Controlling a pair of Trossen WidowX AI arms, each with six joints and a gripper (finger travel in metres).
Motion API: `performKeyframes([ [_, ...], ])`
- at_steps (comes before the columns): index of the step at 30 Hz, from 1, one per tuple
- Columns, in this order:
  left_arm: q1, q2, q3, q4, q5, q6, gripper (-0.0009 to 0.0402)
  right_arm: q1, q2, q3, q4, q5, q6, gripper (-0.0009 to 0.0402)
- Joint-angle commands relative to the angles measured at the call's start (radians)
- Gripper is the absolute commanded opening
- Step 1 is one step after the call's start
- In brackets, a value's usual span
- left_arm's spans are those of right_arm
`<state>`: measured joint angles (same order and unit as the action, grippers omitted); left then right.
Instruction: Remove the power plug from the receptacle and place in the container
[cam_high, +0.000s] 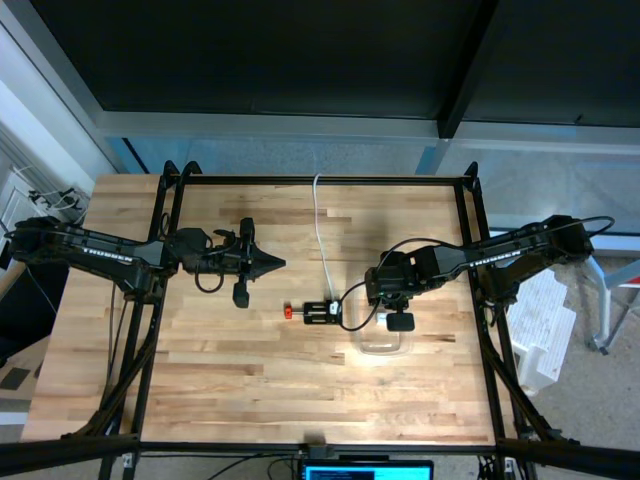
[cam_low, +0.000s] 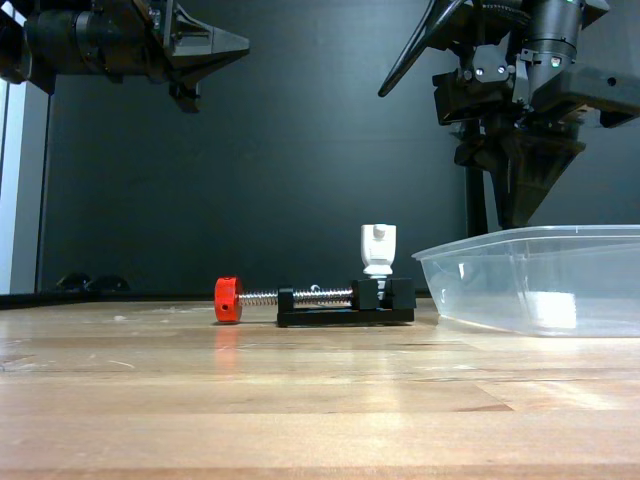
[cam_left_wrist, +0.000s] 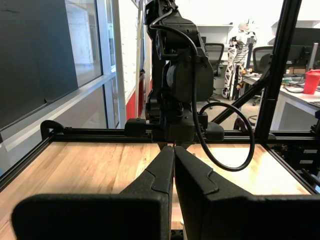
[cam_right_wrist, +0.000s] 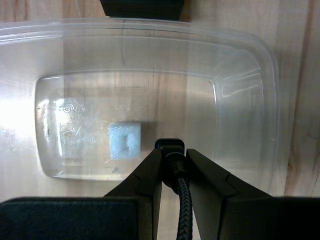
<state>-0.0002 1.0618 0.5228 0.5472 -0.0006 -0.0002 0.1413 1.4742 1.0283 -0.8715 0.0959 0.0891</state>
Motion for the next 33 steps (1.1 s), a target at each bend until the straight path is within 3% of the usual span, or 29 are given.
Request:
performKeyframes([
  [1, 0.0, 0.0, 0.0, 0.0, 0.0, 0.0, 0.0, 0.008, 0.001, 0.0, 0.002, 0.027, 0.008, 0.0003],
  [5, 0.0, 0.0, 0.0, 0.0, 0.0, 0.0, 0.0, 0.015, 0.002, 0.0, 0.016, 0.044, 0.016, 0.0016],
  [33, 0.0, 0.0, 0.0, 0.0, 0.0, 0.0, 0.0, 0.036, 0.006, 0.003, 0.048, 0.069, 0.063, 0.0195],
])
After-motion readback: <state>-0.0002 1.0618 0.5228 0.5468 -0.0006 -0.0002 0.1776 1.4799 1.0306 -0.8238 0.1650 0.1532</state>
